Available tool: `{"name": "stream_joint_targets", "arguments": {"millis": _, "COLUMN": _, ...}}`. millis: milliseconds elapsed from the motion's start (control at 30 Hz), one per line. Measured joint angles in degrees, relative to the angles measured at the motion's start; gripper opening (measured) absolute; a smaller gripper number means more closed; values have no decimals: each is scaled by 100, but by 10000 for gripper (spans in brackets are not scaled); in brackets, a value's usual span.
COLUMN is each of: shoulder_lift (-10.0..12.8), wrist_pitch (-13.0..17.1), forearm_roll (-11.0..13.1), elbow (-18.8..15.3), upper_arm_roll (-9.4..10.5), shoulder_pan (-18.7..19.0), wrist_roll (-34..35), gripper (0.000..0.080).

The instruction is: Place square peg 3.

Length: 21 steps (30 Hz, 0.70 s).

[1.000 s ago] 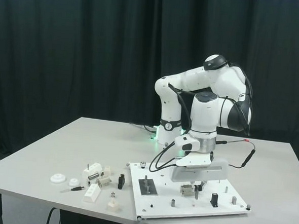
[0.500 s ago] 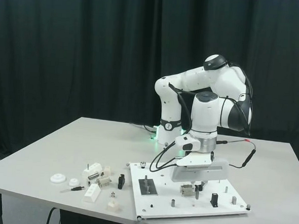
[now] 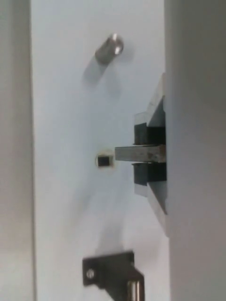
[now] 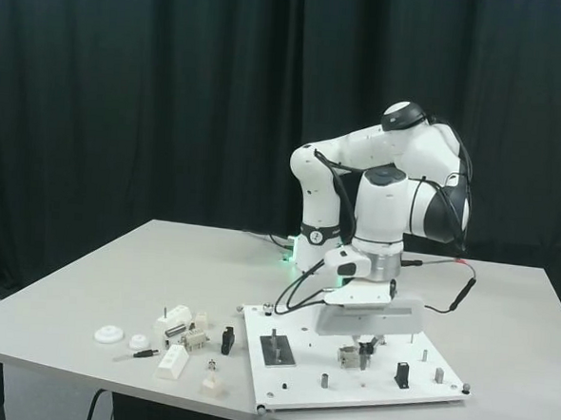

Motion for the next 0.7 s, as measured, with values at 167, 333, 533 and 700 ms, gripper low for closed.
{"name": "stream_joint_targets", "arguments": {"millis": 167, "shoulder_lift": 0, "wrist_pitch": -1, "forearm_roll": -95, "elbow": -1, "upper_arm_roll": -125, "shoulder_pan": -37, "wrist_roll": 113, "gripper": 76}}
{"name": "stream_joint_targets", "arguments": {"millis": 333, "shoulder_lift": 1, "wrist_pitch": -9, "forearm_roll": -217, "elbow": -9, "upper_arm_roll": -253, "shoulder_pan": -100, "wrist_roll": 168, "gripper": 76}}
{"name": "stream_joint_targets", "arguments": {"millis": 533, "shoulder_lift": 2, "wrist_pitch": -63, "forearm_roll": -387, "elbow": -46, "upper_arm_roll": -399, "shoulder_pan": -215, "wrist_roll": 164, "gripper": 76}}
{"name": "stream_joint_targets", "arguments": {"millis": 700, "shoulder_lift": 4, "wrist_pitch": -144, "forearm_roll": -446, "elbow": -137, "upper_arm_roll": -509, "shoulder_pan": -331, "wrist_roll": 50, "gripper": 76}}
